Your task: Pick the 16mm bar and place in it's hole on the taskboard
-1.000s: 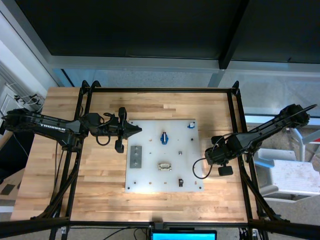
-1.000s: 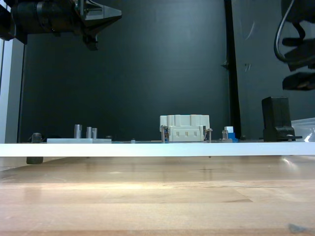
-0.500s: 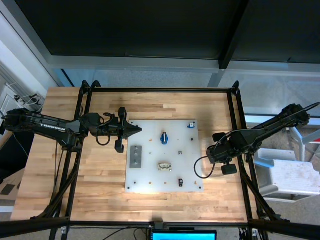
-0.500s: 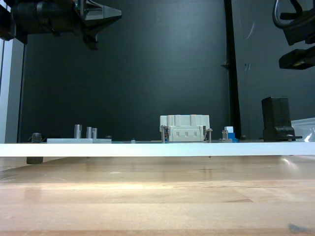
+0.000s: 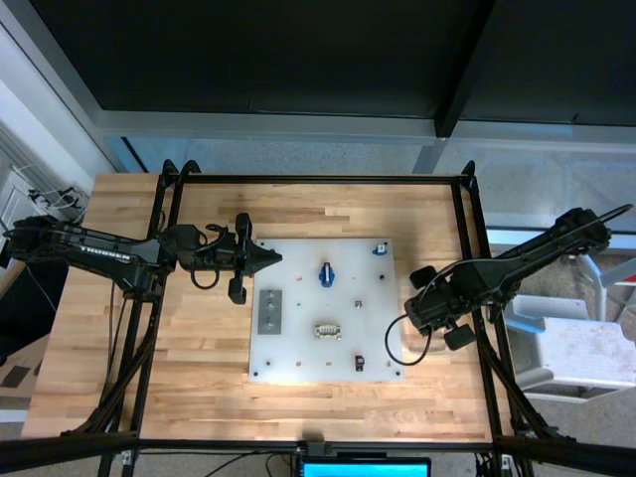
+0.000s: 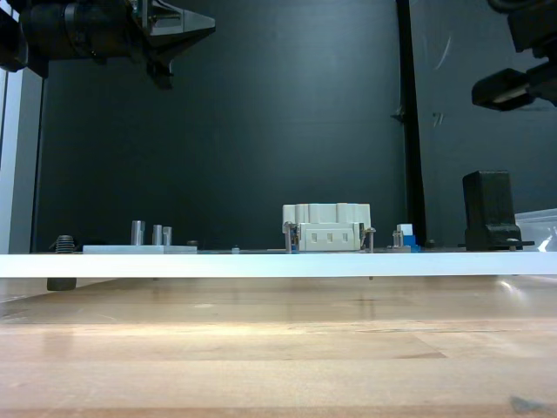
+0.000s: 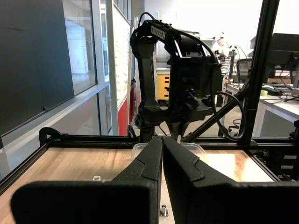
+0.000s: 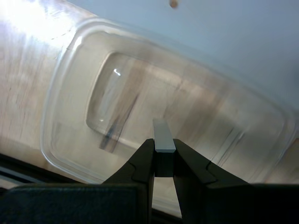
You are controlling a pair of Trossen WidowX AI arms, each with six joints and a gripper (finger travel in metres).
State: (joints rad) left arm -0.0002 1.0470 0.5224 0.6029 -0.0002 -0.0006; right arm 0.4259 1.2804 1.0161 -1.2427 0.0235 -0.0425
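As right gripper [image 8: 163, 150] holds bar [image 8: 163, 136], left [image 6: 202, 27] (aloft)

A pale butcher-block bench [image 5: 119, 328] is sitting inside a black metal frame [image 5: 318, 180], with room light glaring softly off its planks. A strip of grey speckled floor [image 5: 328, 154] is showing beyond its far edge, and a dark panel [image 5: 268, 50] is looming above that. A white plastic piece of furniture [image 5: 581, 353] is standing off the bench's right side, and a cyan screen [image 5: 366, 467] is glowing at the near edge. From table height, a black backdrop [image 6: 287, 113] is filling the view, crossed by an upright post [image 6: 406, 122]. Elsewhere, tall glass panes [image 7: 79, 46] are lining one wall, a yellow drawer cabinet [image 7: 163, 88] is standing further back, and bright light [image 7: 233, 18] is washing over a desk [image 7: 280, 105]
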